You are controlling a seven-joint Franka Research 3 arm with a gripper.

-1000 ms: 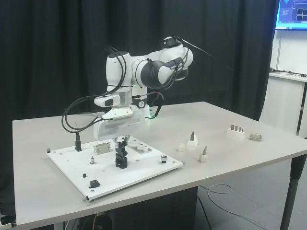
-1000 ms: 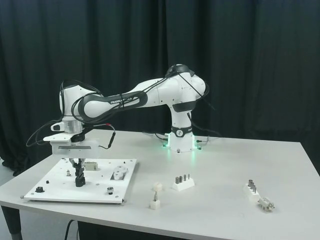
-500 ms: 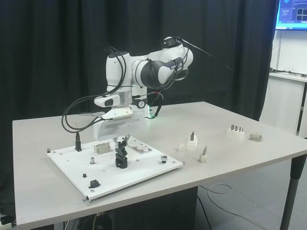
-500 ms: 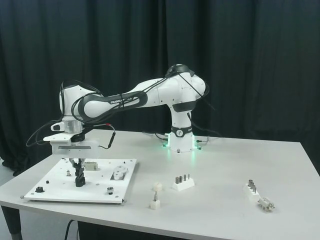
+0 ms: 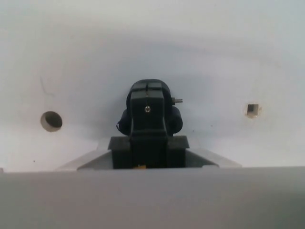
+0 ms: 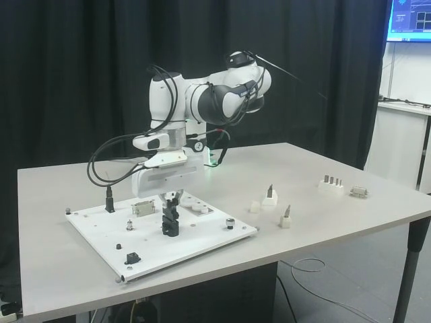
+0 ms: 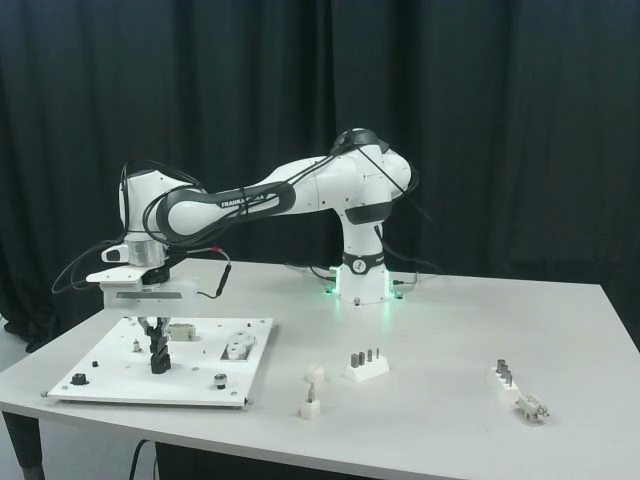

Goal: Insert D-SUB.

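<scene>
The small grey metal D-SUB connector [image 7: 532,408] lies on the grey counter [image 7: 450,410] at the far end from the white mounting board [image 6: 176,249], well apart from the arm and untouched, just beside a small white block with grey pins [image 7: 503,377]. A rectangular grey metal socket [image 6: 143,208] stands on the board near the arm's wrist and may be where the connector belongs, though that cannot be told for sure. The black two-fingered gripper [image 6: 170,225] points straight down onto the board; in the wrist view its fingers [image 5: 148,107] are pressed together over a dark knob-like fitting, and whether they clamp it or only meet above it cannot be told. Judging from this, the insertion proper has not begun: the arm is busy at the board. The next move calls for lifting clear, crossing the counter past the white pegs [image 6: 270,198] and taking the connector squarely.
</scene>
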